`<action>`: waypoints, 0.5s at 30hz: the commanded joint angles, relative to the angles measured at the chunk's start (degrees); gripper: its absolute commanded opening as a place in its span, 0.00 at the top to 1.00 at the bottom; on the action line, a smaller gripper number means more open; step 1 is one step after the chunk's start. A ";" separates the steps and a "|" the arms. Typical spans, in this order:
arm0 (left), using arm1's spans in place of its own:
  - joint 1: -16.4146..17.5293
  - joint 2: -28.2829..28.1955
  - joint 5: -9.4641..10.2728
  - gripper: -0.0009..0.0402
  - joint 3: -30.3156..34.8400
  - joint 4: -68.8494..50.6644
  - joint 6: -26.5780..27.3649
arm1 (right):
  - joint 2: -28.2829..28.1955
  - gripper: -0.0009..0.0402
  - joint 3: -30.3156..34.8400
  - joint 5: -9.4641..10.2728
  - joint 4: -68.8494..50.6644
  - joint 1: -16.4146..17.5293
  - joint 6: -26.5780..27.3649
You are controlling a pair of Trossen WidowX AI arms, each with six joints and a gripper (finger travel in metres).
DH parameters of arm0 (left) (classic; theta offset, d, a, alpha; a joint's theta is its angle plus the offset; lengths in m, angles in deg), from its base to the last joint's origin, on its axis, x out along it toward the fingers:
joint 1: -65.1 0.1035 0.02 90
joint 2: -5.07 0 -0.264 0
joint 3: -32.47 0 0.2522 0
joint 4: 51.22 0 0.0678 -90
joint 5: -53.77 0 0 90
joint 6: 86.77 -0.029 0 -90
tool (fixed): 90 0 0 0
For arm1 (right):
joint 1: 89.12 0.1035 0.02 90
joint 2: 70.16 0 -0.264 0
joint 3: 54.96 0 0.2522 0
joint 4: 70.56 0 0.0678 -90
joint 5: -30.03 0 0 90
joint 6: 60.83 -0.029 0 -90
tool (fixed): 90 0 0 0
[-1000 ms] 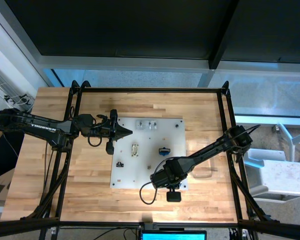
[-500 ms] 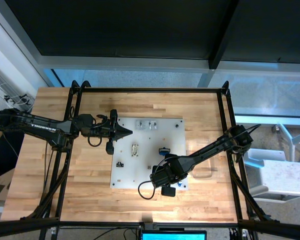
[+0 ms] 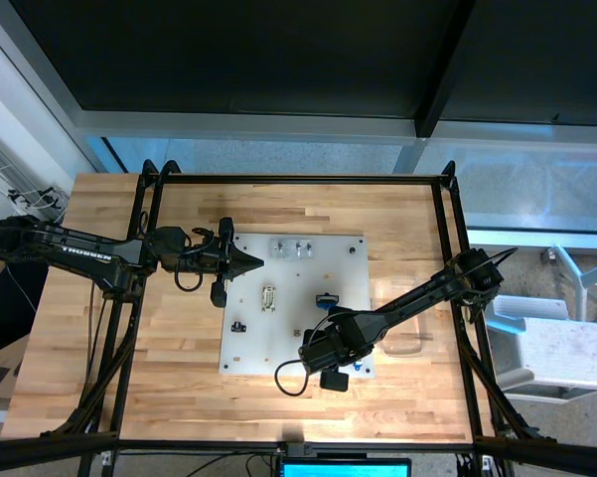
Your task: Pick the M12 fastener and fasten on the M12 threads
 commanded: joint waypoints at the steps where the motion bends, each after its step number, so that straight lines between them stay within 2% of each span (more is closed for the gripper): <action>1: 0.00 0.00 -0.02 0.98 0.00 0.02 0.00 | -0.02 0.98 0.02 7.52 -0.28 -0.04 1.33; 4: 0.00 0.00 -0.02 0.98 0.00 0.02 0.00 | 0.09 0.98 0.09 14.97 -0.98 -0.02 2.49; 5: 0.00 0.00 -0.02 0.98 0.00 0.02 0.00 | 0.13 0.98 0.09 16.55 -0.96 -0.02 3.06; 6: 0.02 0.00 -0.02 0.98 0.00 0.02 0.00 | 0.31 0.98 0.09 17.11 -0.98 -0.02 3.28; 9: 0.00 0.00 -0.02 0.98 0.00 0.02 0.00 | 0.39 0.98 0.09 15.78 -0.94 -0.04 3.21; 13: 0.02 0.00 -0.02 0.98 0.00 0.00 0.00 | 0.42 0.98 0.09 9.25 -0.96 -0.07 1.51; 15: 0.00 0.00 -0.02 0.98 0.00 0.02 0.00 | 0.42 0.98 0.15 7.28 -0.96 -0.22 0.90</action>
